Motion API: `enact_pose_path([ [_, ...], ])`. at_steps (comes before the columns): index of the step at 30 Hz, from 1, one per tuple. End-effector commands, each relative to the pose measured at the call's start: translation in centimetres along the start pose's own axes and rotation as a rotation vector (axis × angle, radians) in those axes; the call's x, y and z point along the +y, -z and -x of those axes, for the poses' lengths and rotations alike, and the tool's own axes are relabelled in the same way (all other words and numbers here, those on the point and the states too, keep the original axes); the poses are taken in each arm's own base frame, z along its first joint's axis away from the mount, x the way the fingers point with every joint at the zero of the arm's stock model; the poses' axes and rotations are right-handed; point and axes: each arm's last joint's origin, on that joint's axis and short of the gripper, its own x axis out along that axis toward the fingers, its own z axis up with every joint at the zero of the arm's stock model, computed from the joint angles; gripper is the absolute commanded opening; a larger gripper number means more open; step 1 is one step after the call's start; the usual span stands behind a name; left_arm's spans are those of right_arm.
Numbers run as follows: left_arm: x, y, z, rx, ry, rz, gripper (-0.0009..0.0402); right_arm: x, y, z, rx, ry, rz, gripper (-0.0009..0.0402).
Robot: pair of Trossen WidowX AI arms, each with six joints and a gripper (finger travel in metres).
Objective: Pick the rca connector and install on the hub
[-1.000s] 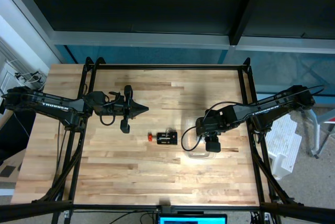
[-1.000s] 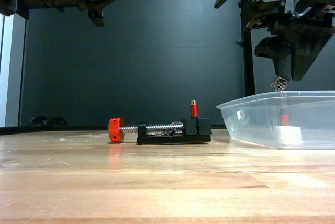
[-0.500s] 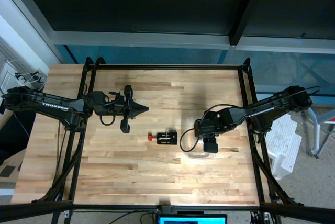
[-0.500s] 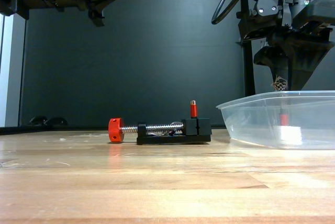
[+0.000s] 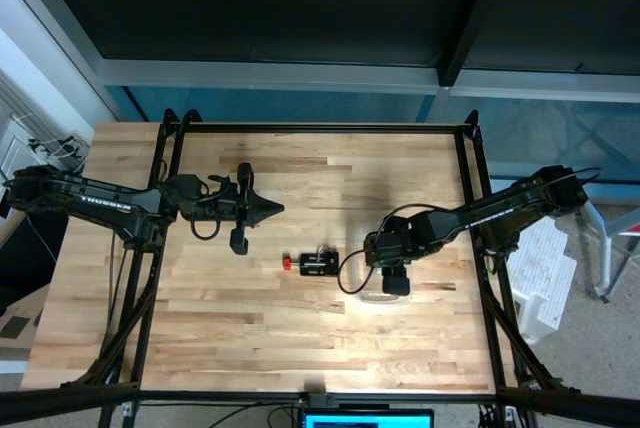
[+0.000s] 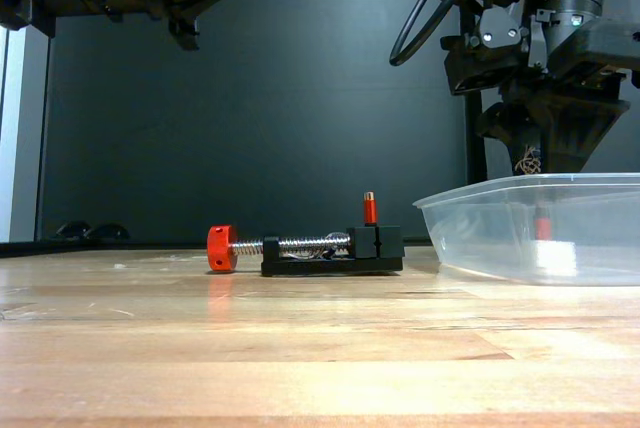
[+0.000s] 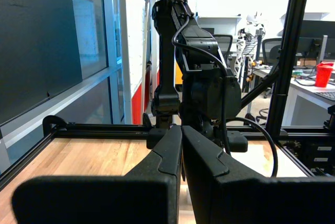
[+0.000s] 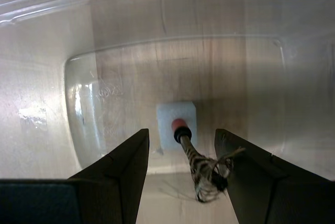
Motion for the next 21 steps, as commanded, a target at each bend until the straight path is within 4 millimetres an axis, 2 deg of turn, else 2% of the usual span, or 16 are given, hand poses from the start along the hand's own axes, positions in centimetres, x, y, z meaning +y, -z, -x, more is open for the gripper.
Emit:
enact_pose_path([
  [1,0.0,0.0,0.0,0.0,0.0,0.0,0.0,0.1,-0.1,-0.3,-0.001,-0.001,-0.001,0.0173],
  [10,0.0,0.0,0.0,0.0,0.0,0.0,0.0,0.1,-0.2,-1.0,0.008,0.002,0.0,0.0169],
  [21,0.0,0.0,0.0,0.0,0.0,0.0,0.0,0.1,0.3,-1.9,-0.009,-0.004,-0.01,0.0133],
])
